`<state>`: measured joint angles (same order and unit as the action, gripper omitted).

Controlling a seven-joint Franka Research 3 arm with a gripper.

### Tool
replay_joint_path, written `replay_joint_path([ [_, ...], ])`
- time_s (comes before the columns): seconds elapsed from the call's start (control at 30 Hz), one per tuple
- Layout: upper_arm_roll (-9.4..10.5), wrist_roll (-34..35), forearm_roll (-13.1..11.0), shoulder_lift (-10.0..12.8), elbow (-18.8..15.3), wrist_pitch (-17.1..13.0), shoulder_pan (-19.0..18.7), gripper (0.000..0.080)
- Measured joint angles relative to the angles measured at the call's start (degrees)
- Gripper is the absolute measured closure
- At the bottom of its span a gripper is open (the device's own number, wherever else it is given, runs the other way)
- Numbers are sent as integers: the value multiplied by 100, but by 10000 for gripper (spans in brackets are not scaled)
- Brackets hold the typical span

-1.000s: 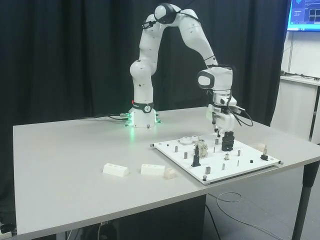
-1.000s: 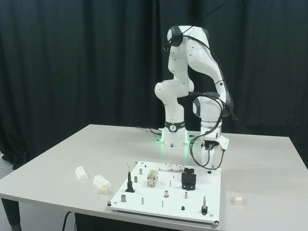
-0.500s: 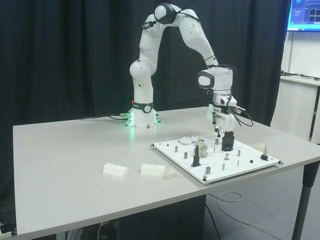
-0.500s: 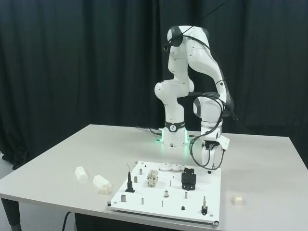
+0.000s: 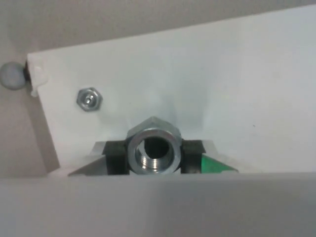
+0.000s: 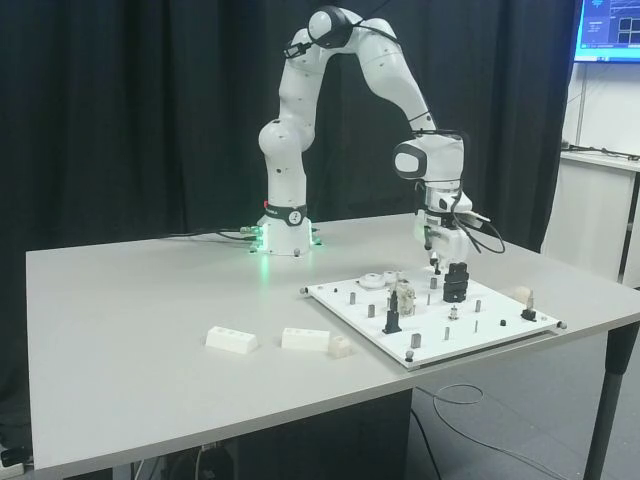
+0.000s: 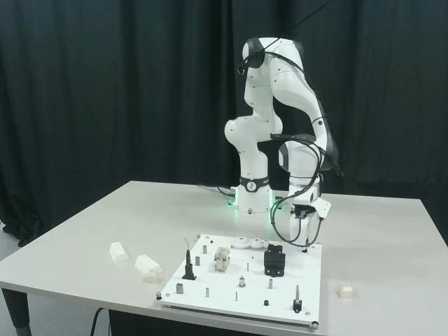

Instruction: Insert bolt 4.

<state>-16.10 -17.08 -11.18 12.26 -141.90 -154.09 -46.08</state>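
Gripper (image 5: 153,159) was clamped on a threaded hex nut (image 5: 152,148) when I checked, above the white board (image 5: 237,89), mid-frame.

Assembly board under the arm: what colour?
White board, clearest in the second room view.

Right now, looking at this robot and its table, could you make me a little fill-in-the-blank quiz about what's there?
1. The gripper holds a threaded metal ____ between its fingers.
2. The white board rests on a ____ table.
3. The light at the arm's base glows ____.
4. Behind the arm hangs a ____ curtain.

Missing words: nut; grey; green; black
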Motion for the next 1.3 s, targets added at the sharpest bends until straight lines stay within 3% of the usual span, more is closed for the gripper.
replay_joint_path([
  [0.8,57,46,-28,48,5,-65,89,579],
  [0.97,57,567,-186,48,3,-65,100,579],
  [1.3,66,1745,-198,44,-2,-62,102,579],
])
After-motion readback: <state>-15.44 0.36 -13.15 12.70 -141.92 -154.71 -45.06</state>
